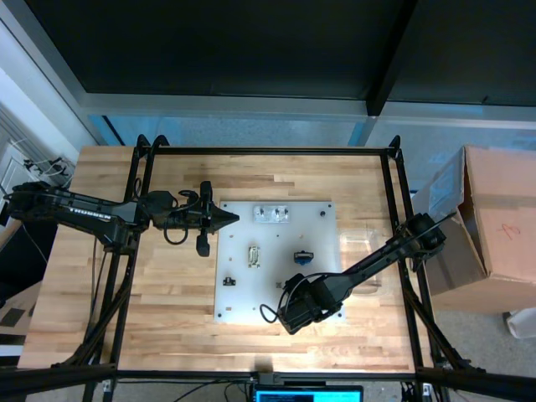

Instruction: Unfasten the M12 nut and place it in the container

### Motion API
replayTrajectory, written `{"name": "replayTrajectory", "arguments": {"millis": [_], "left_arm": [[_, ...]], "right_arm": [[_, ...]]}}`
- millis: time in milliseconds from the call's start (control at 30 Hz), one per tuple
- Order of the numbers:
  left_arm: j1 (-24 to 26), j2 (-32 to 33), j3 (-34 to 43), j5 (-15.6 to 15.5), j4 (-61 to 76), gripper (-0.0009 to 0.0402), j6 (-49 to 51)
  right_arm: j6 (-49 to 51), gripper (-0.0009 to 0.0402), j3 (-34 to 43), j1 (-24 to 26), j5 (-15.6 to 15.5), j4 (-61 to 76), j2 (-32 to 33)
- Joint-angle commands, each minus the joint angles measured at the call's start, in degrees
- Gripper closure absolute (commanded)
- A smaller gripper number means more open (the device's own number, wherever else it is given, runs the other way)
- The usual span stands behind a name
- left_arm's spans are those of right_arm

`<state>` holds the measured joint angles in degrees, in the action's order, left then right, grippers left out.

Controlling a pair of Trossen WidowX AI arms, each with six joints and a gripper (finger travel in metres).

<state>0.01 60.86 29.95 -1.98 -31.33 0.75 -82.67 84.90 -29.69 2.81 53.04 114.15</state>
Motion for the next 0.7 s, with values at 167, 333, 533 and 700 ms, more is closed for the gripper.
{"name": "replayTrajectory", "arguments": {"millis": [167,333,533,700], "left_arm": [[0.0,0.0,0.0,0.0,0.0,0.0393,0.0],[0.0,0.0,0.0,0.0,0.0,0.0393,0.0],[0.0,0.0,0.0,0.0,0.0,0.0393,0.0],[0.0,0.0,0.0,0.0,0.0,0.0393,0.0]], "right_arm": [[0.3,0.0355,0.0,0.0,0.1,0.1,0.0],[2.9,0.039,0.0,0.0,0.0,0.2,0.0],[14.0,0.0393,0.0,0.0,-0.8,0.2,0.0],[33.6,0.0393,0.0,0.0,-0.9,0.3,0.0]]}}
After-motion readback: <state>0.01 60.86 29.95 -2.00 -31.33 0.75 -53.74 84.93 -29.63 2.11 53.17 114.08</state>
